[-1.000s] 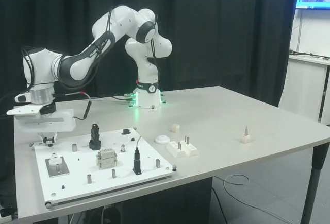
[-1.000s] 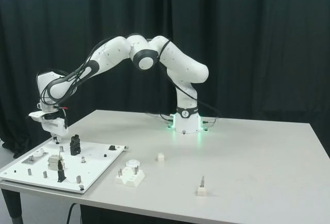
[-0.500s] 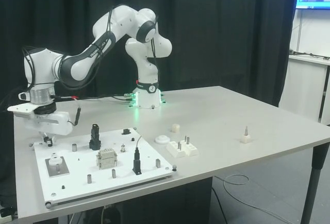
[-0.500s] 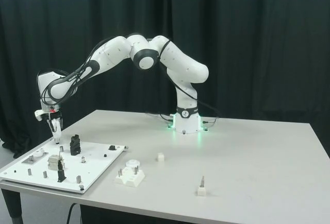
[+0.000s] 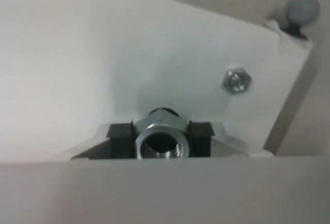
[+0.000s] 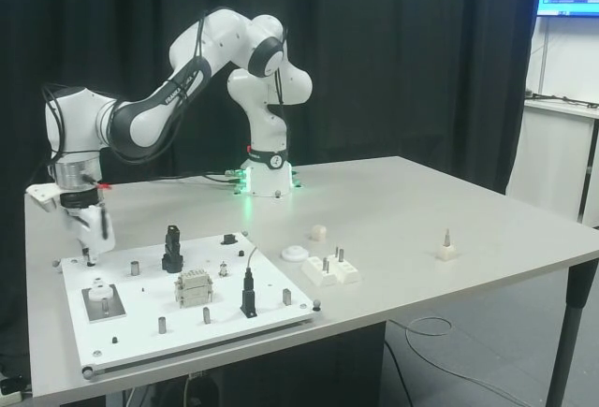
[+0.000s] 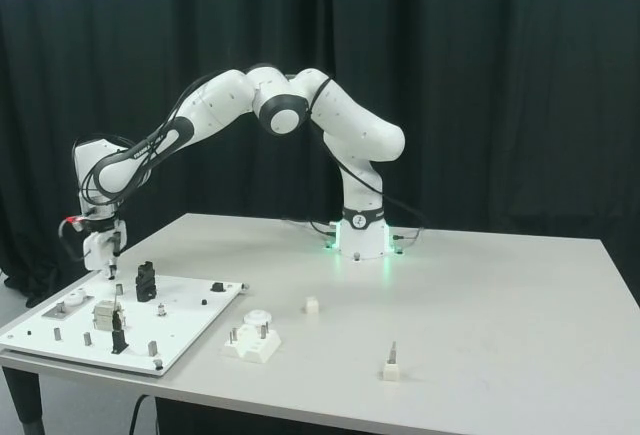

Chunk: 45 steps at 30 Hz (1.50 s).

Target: Insert bolt 4.

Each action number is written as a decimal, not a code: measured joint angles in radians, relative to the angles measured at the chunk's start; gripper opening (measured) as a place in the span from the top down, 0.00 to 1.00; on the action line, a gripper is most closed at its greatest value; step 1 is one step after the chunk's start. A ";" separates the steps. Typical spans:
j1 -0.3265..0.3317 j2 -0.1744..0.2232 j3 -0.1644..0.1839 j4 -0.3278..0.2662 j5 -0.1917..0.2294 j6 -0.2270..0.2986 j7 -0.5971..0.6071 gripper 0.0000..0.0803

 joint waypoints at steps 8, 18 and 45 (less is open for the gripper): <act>0.011 0.000 -0.003 -0.006 -0.020 0.015 0.230 0.72; 0.036 0.000 -0.018 -0.020 -0.037 0.037 0.315 0.72; 0.043 0.000 -0.023 -0.024 -0.044 0.044 0.320 0.72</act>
